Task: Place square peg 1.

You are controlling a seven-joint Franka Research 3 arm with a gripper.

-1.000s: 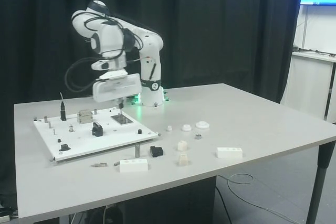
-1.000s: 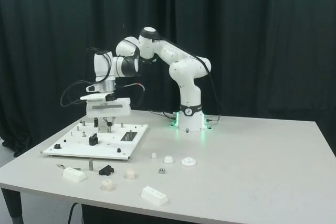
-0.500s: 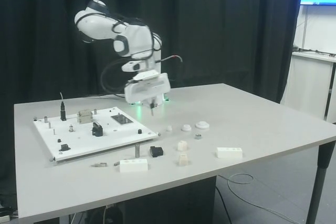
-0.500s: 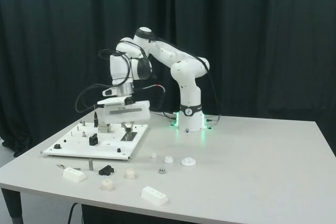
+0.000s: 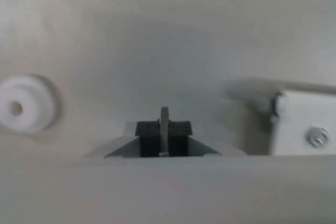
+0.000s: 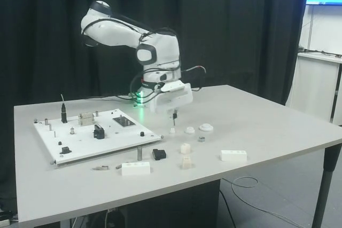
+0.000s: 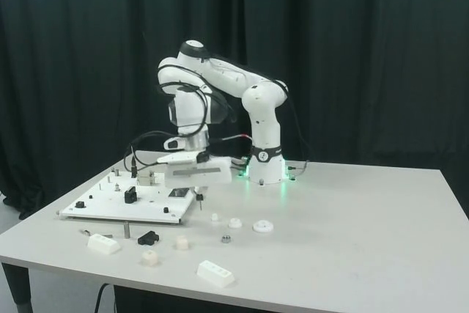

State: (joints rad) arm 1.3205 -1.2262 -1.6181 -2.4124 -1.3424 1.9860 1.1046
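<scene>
Wrist view alone shows end effector (image 5: 164, 139) closed (empty-handed).

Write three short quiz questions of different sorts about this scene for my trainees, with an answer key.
1. True or false: the gripper is over the white board.
2. Which sits closest below the gripper: (a) the small white peg, (b) the long white block, (c) the black part?
3. What colour light glows at the arm's base?

Key: 1 false, it is past the board's edge, over the grey table. 2 a. 3 green.
</scene>
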